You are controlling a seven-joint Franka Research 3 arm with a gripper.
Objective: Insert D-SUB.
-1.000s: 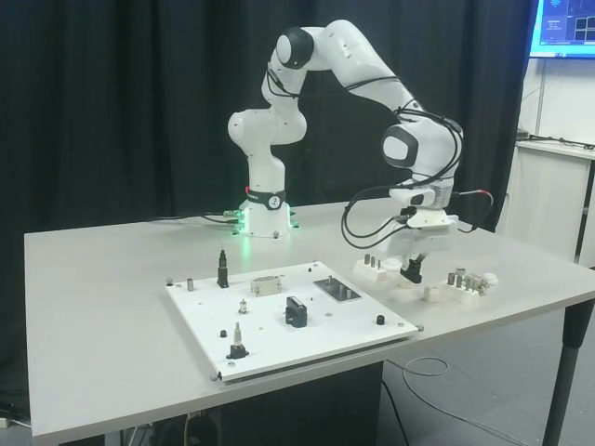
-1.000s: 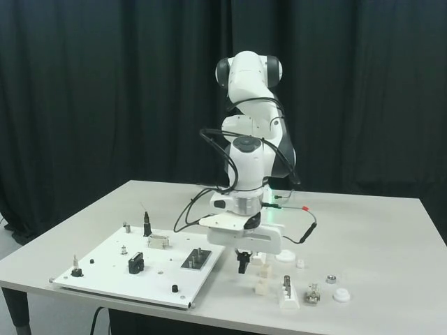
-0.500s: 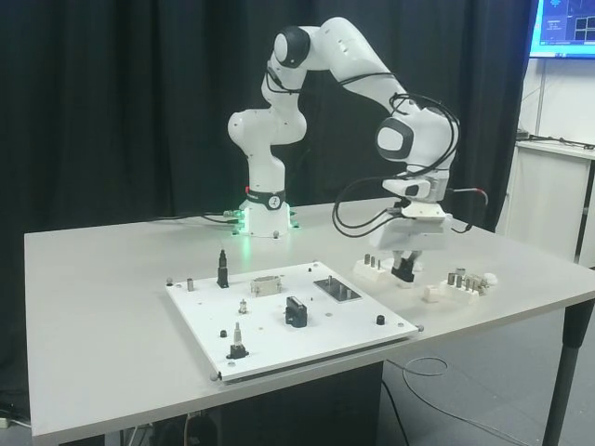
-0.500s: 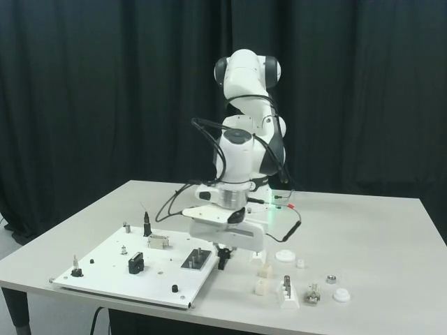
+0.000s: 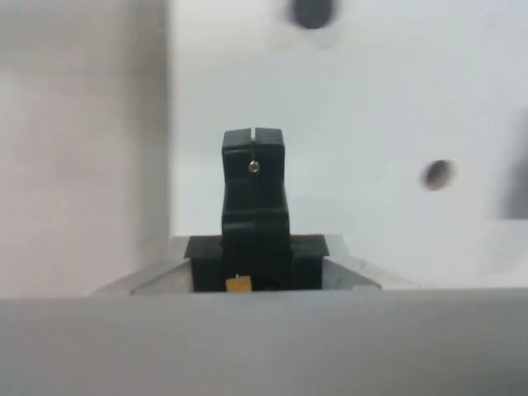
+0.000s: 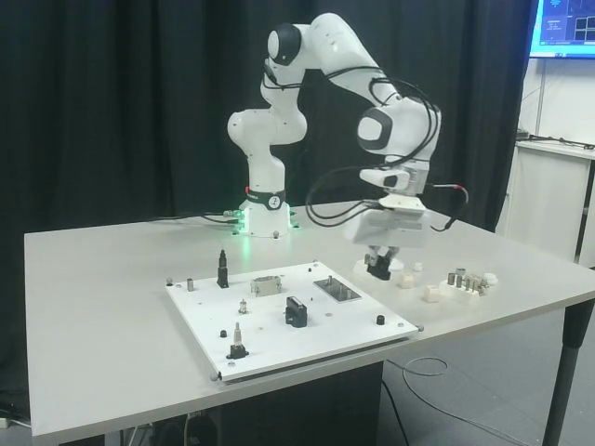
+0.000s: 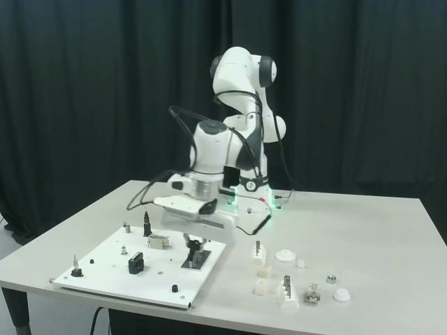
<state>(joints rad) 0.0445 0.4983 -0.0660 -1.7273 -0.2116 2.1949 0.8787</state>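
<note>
My gripper (image 6: 379,267) hangs above the white board's (image 6: 307,336) edge, fingers (image 5: 254,186) clenched on a small black part, apparently the D-SUB plug; its socket (image 6: 265,284) sits mid-board, well apart.

We're in a lab: black curtains (image 7: 84,91), a white arm (image 6: 321,56) bolted to a grey surface (image 6: 102,297), a monitor (image 6: 562,28).
</note>
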